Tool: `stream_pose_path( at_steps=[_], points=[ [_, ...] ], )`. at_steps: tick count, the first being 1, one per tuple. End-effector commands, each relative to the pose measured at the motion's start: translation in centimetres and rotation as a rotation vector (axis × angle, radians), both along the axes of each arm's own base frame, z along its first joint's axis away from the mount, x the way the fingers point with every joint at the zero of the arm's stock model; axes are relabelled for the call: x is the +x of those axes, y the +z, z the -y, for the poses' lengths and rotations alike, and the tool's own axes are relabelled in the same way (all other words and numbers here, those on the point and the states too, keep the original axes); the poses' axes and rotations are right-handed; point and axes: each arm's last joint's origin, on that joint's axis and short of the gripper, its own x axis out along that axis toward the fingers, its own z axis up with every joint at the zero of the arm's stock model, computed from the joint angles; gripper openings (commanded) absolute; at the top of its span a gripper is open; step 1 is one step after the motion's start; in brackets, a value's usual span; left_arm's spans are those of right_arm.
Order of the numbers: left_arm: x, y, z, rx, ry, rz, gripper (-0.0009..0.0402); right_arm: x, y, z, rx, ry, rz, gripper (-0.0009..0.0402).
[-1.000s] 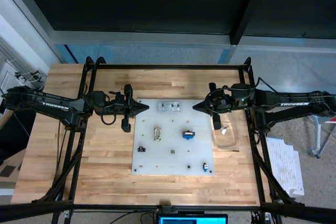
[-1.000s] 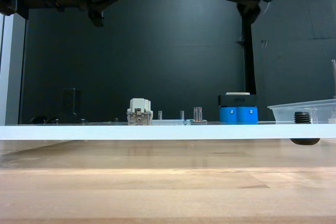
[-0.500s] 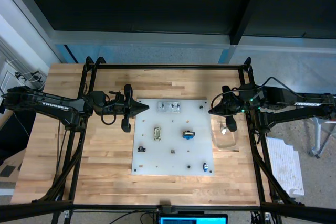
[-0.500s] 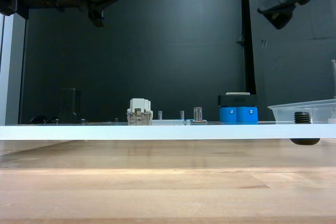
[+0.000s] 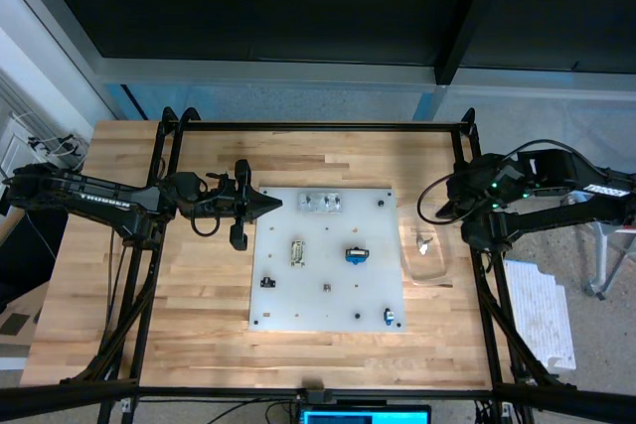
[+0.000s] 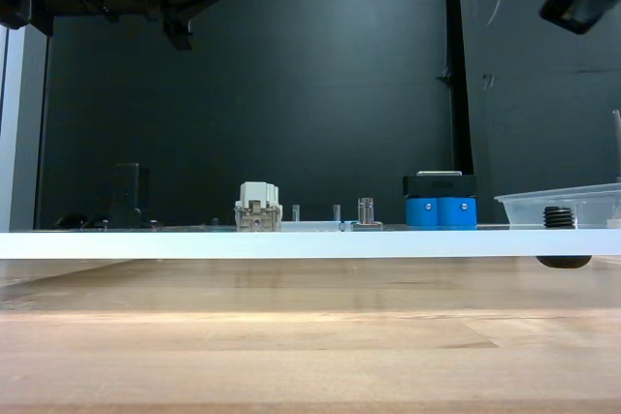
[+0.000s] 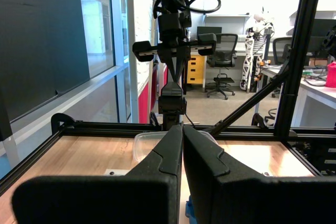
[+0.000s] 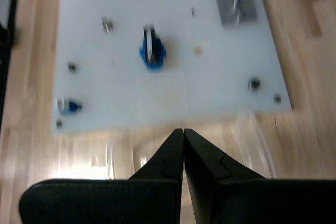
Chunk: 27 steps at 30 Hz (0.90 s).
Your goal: Pick the RJ45 connector and install on taskboard
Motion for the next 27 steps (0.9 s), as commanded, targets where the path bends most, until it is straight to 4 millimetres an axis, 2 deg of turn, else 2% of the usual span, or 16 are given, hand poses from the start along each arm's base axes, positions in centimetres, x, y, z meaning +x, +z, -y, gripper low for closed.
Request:
stream_pose_path(
  at_steps=[1, 7, 11, 22, 27],
  points=[
    [0.0, 0.0, 0.0, 0.000, 0.000, 0.000, 0.0000, -0.7, -0.4, 0.0, -0.004, 0.009, -0.088, 0.0000],
    [0.0, 0.0, 0.0, 0.000, 0.000, 0.000, 0.0000, -1.9, -1.1, 0.0, -0.028, 0.009, -0.232, 0.0001],
    [0.0, 0.0, 0.0, 0.000, 0.000, 0.000, 0.0000, -2.1, -1.8, -0.1, -0.050, 0.008, -0.293, 0.0017],
    [0.0, 0.0, 0.0, 0.000, 0.000, 0.000, 0.0000, -1.0, -4.7, -1.0, -0.102, 0.098, -0.419, 0.0077],
    [0.0, 0.0, 0.0, 0.000, 0.000, 0.000, 0.0000, 0.0, -6.3, -1.4, -0.133, 0.119, -0.425, 0.0119]
  ],
)
